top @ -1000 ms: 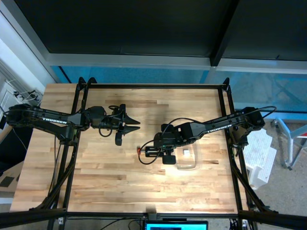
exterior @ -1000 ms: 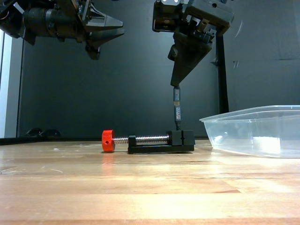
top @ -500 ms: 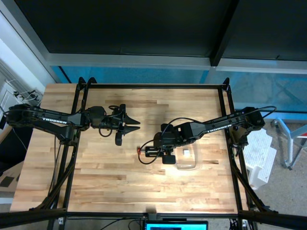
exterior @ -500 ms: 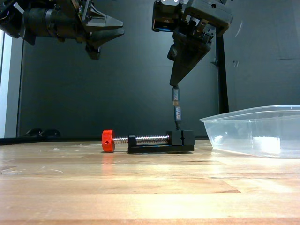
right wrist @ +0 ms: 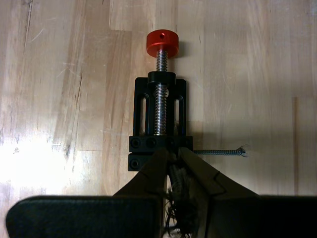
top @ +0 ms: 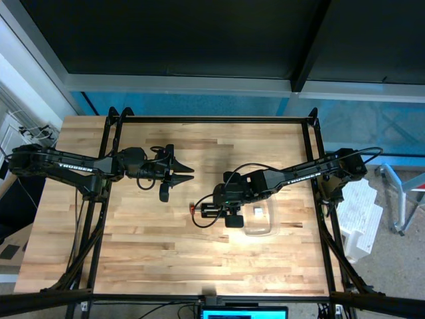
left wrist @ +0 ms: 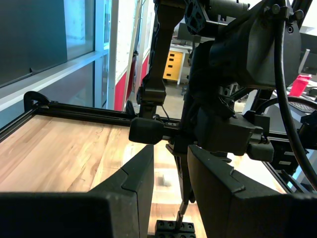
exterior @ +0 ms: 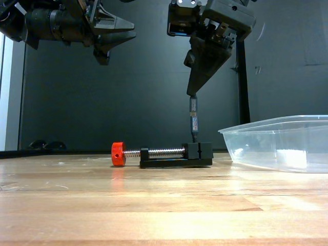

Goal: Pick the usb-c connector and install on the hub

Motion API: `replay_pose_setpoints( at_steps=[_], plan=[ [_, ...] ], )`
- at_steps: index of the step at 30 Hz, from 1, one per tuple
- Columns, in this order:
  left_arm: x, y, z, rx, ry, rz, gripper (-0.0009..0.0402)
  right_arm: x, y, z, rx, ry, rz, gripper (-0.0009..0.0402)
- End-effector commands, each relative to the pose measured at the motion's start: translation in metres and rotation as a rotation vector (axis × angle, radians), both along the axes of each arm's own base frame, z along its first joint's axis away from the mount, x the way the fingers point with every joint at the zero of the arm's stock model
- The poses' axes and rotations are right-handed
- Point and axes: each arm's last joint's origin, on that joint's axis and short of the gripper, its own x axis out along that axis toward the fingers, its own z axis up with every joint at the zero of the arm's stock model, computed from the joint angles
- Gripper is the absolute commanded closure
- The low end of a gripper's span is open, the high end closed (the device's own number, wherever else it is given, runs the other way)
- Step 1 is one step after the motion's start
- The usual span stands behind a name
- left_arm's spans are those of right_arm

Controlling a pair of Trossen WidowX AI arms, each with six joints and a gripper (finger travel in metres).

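Observation:
My right gripper (exterior: 192, 94) points straight down over a small black vise (exterior: 174, 154), shut on the usb-c connector (exterior: 193, 106). The connector hangs upright. Its lower end meets the slim hub piece (exterior: 194, 126) standing clamped in the vise, and I cannot tell how far in it sits. In the right wrist view the fingertips (right wrist: 159, 157) close over the vise's jaw block (right wrist: 157, 144), hiding the connector. My left gripper (exterior: 130, 28) hangs high to the left, open and empty, well clear of the vise (top: 209, 211).
The vise's red knob (exterior: 118, 154) points left. A clear plastic tray (exterior: 277, 143) sits just right of the vise, holding a small white item (top: 257, 212). A short braided cable end (right wrist: 218, 152) lies beside the vise. Black frame rails (top: 312, 166) border the table.
Half a second ago a small gap showed between the connector and the hub piece. The right gripper has come down slightly and the gap is closed. The left arm has not moved.

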Motion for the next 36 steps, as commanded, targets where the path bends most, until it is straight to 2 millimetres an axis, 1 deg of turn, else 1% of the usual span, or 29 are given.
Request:
replay_pose_setpoints(
  at_steps=[1, 12, 23, 36],
  plan=[
    [0.0, 0.0, 0.0, 0.0, 0.0, 0.0, 0.0303, -0.001, 0.0, -0.001, -0.001, 0.006, 0.002, 0.0394],
    [0.0, 0.0, 0.0, 0.0, 0.0, 0.0, 0.0303, -0.002, 0.0, -0.004, -0.003, 0.009, 0.003, 0.0394],
    [0.0, 0.0, 0.0, 0.0, 0.0, 0.0, 0.0303, -0.005, -0.001, -0.024, -0.002, 0.009, 0.001, 0.0394],
    [0.0, 0.0, 0.0, 0.0, 0.0, 0.0, 0.0303, -0.005, -0.002, -0.02, -0.001, -0.001, 0.009, 0.0393]
  ],
)
